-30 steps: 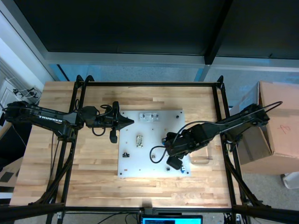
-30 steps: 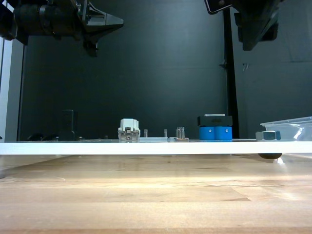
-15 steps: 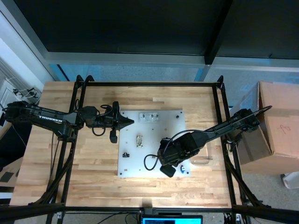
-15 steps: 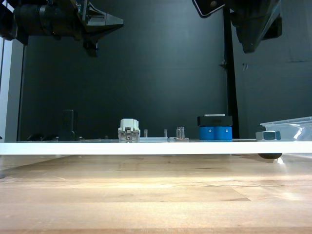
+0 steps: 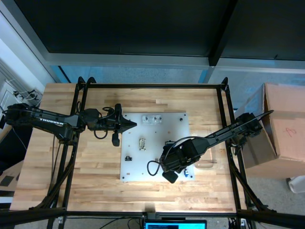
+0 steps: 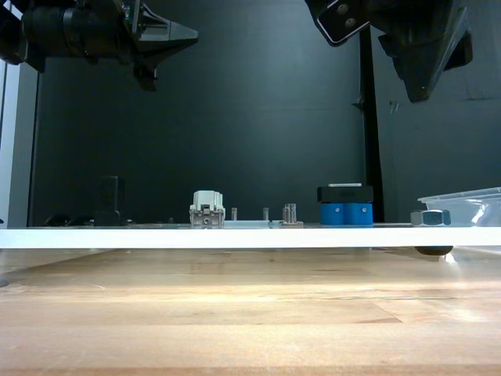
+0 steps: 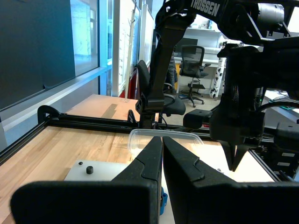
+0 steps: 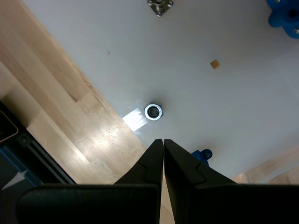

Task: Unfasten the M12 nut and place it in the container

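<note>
The silver M12 nut (image 8: 153, 112) sits on its stud on the white board (image 8: 219, 98), near the board's edge. At table height the nut (image 6: 430, 217) shows in front of the clear container (image 6: 470, 205). My right gripper (image 8: 163, 140) is shut and empty, pointing down from well above the nut, and hangs high over the board's near right part (image 5: 175, 160) (image 6: 419, 92). In the high view its wrist hides the nut. My left gripper (image 7: 162, 138) is shut with nothing in it and hovers level at the board's far left edge (image 5: 134, 124).
The clear container (image 5: 206, 155) stands just right of the board (image 5: 143, 164). On the board are a blue block (image 6: 345, 213), a white connector (image 6: 207, 211) and a small silver post (image 6: 290, 213). A black frame runs around the table. A cardboard box (image 5: 281, 129) stands off to the right.
The right arm has swung left and toward the near edge over the board, and now points down above the nut. The left arm and the nut have not moved.
</note>
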Available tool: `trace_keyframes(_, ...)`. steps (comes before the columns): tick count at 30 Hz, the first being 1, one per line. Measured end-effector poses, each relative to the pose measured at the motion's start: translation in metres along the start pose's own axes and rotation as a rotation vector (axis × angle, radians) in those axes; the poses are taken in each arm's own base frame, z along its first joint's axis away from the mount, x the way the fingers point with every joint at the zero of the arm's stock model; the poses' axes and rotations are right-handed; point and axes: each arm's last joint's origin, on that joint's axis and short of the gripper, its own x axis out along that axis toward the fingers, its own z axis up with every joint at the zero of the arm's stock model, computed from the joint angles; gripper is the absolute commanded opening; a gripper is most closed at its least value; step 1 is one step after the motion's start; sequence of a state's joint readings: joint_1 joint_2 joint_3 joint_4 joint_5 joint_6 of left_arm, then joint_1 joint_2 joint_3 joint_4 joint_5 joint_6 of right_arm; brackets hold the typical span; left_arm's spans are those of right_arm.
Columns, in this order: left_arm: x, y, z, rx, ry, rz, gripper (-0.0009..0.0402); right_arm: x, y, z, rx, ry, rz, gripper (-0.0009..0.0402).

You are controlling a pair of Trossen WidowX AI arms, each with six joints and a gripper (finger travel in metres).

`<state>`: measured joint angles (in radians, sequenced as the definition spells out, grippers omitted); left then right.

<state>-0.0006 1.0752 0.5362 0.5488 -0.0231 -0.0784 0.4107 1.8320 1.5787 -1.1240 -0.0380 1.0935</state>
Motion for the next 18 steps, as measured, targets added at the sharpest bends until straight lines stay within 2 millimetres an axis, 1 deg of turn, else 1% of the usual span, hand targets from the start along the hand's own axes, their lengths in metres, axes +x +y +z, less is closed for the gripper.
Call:
trace_keyframes(2, 0.000, 0.000, 0.000, 0.000, 0.000, 0.000, 0.0000, 0.004, 0.001, 0.000, 0.000, 0.004, -0.008, 0.0038)
trace_keyframes(13, 0.000, 0.000, 0.000, 0.000, 0.001, 0.001, 0.0000, 0.040, 0.011, 0.005, 0.024, 0.014, -0.058, 0.0141)
trace_keyframes(18, 0.000, 0.000, 0.000, 0.000, 0.001, 0.000, 0.0000, 0.061, 0.014, 0.008, 0.026, 0.025, -0.090, 0.0174)
